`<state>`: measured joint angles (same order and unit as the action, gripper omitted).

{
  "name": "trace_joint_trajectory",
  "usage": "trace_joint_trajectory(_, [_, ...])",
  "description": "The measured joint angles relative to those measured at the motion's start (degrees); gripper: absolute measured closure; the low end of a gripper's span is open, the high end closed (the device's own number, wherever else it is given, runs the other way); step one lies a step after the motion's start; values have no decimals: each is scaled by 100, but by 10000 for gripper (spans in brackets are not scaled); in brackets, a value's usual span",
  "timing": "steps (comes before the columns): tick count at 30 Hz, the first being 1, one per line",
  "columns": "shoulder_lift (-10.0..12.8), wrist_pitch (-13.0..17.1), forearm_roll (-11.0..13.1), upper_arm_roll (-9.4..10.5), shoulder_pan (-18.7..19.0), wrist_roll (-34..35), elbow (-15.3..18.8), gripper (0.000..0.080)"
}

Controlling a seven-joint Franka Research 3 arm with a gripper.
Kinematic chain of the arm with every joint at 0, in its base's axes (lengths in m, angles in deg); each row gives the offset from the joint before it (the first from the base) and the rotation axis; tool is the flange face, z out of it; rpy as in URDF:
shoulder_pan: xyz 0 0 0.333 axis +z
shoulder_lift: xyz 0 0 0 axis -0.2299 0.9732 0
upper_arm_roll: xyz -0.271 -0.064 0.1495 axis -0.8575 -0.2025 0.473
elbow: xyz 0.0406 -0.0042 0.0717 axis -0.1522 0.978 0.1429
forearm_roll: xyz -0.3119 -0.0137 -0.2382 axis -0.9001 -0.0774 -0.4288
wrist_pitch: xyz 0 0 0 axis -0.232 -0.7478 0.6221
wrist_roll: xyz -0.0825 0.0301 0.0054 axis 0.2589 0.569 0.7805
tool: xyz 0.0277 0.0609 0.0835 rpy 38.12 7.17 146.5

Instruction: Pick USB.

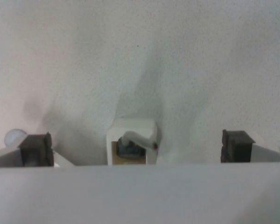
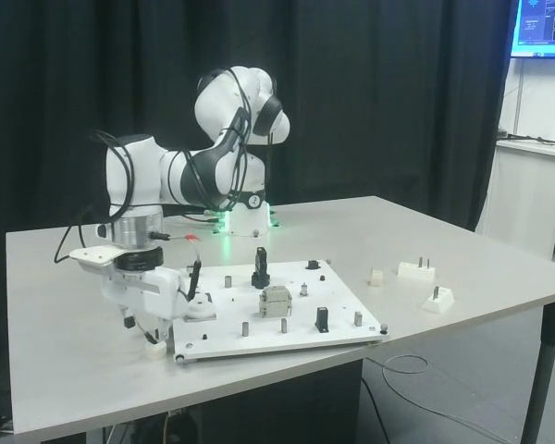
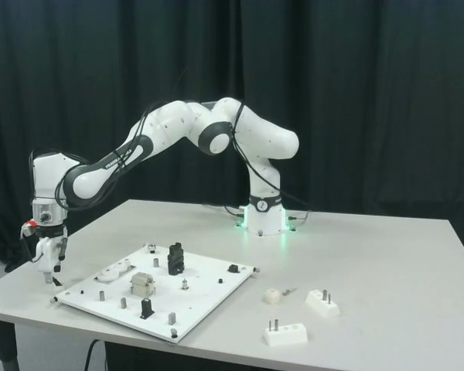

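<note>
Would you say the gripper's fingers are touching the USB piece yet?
Apart. The wrist view shows the white USB piece centred between the open gripper fingers, with bare table either side.

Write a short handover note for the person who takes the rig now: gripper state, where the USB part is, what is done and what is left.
Gripper: open, holding nothing, low over the grey table beside the corner of the white assembly board.
Small white USB plug housing: on the table between the two black finger pads, not touched by either in the wrist view.
Done: approach and lining up.
Left: probably lower a little, close on the plug, lift.
</note>
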<state>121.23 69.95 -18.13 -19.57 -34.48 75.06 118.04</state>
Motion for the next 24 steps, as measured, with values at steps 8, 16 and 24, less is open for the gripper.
trace_joint_trajectory(8, [36, 30, 0, 0, -10, -153, 0, 3])
trace_joint_trajectory(16, [40, 41, 15, 19, -9, -334, -23, 118])
trace_joint_trajectory(24, [41, 41, 130, 71, -9, -333, -71, 440])
